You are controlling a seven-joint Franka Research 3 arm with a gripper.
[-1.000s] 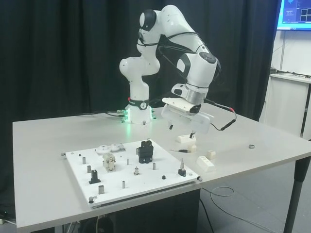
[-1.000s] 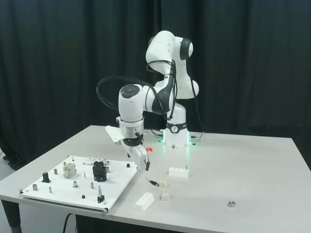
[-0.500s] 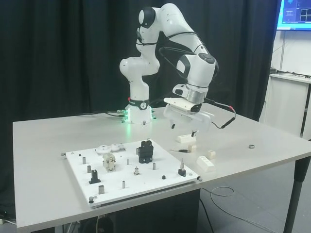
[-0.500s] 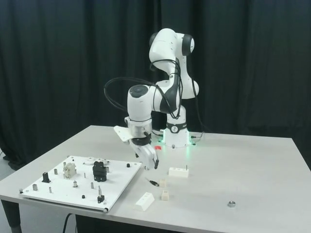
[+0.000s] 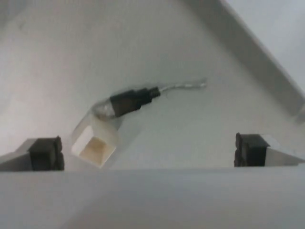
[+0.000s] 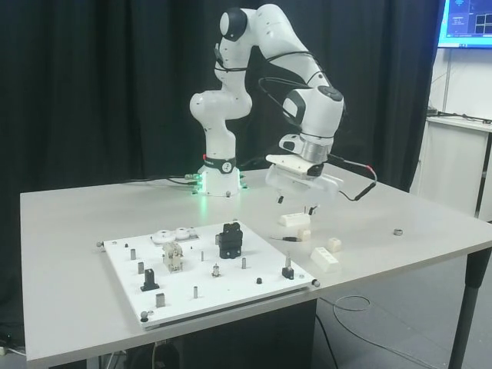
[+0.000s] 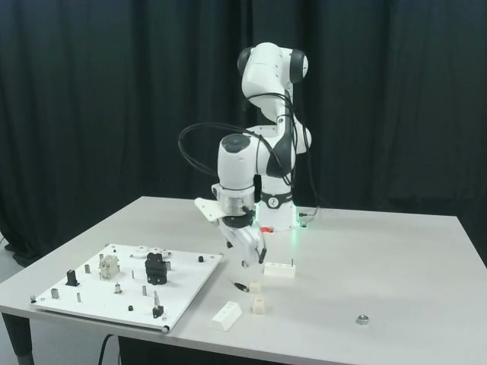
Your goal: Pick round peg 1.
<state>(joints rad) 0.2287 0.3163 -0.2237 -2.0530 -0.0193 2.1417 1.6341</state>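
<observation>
- no brand, label or readable writing showed on any part.
- the peg (image 5: 138, 98), a black-sleeved plug with a thin metal pin at one end, lay flat on the table (image 6: 69, 223); in the second room view it showed as a small dark piece (image 7: 241, 287) just off the board's near corner.
- one end of the peg touched a small open-topped white cube (image 5: 94, 141); the pin end pointed away from the cube.
- the claw (image 5: 147, 151) hung above the table with its fingers wide apart, clamped on nothing and touching nothing.
- in the wrist view the peg lay between the two black fingertips (image 5: 45, 153) and a little ahead of them, the cube close to one tip.
- in the second room view the claw (image 7: 255, 257) hovered just above the peg and beside a long white block (image 7: 279, 270).
- two more white blocks, (image 7: 227, 315) and (image 7: 259, 306), sat near the table's front edge.
- the white board (image 6: 207, 269) carried black and grey fittings, well to the side of the claw.
- a small ring (image 7: 363, 319) lay well apart from the rest.
- green light glowed at the arm's base (image 6: 219, 183).
</observation>
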